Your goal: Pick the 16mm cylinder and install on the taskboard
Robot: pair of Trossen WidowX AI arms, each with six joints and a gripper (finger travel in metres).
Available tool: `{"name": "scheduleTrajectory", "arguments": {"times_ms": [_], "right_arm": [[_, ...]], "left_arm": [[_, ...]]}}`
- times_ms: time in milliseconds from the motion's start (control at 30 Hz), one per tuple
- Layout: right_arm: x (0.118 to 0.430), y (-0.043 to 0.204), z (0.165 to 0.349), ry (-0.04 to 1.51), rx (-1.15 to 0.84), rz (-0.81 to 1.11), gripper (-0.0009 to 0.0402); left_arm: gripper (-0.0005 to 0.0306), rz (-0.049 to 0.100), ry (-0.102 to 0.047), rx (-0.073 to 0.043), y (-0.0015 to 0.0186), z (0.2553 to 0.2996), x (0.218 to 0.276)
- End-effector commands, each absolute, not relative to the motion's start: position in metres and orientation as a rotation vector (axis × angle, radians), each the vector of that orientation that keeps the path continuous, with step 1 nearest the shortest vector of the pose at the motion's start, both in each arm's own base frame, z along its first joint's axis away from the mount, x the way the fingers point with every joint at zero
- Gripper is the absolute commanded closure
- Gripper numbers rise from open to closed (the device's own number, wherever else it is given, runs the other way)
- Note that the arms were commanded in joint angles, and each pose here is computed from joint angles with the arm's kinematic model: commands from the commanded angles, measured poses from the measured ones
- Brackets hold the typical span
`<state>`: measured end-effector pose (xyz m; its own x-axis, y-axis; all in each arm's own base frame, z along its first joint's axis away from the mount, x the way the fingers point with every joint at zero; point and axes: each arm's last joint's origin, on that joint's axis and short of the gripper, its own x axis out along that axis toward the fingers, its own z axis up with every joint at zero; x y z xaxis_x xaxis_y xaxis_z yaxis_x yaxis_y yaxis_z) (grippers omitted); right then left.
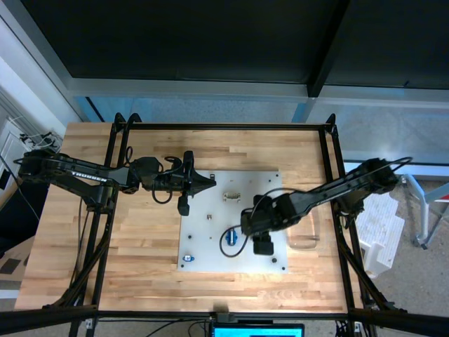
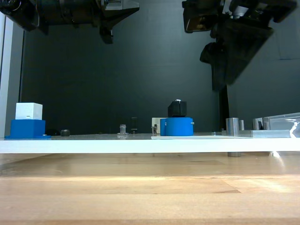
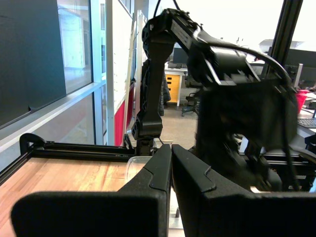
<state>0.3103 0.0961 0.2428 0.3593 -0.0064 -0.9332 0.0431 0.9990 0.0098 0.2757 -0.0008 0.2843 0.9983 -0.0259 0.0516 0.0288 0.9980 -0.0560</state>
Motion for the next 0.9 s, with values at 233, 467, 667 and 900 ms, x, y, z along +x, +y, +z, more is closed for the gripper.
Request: {"name": "scheduleTrajectory", "arguments": {"times_ms": [233,467,667,900], "right_arm": [[0.288,0.058,0.284,0.968,-0.013,-0.057,0.0196],[0.277,0.034,0.308,0.769,-0.044,-0.054,0.025],[0.264,0.022,0.316,0.562,-0.029,-0.041,0.0307],[0.248,0.017,0.322,0.334,-0.019,-0.048,0.0384]], "left_arm": [[0.03,-0.027,-0.052,-0.056,-0.0008,0.2844,0.2757],[0.03,-0.027,-0.051,-0.056,-0.0007,0.2843,0.2757],[0.03,-0.028,-0.051,-0.056,-0.0008,0.2843,0.2757],[0.03,-0.027,-0.051,-0.057,-0.0007,0.2843,0.2757]]}}
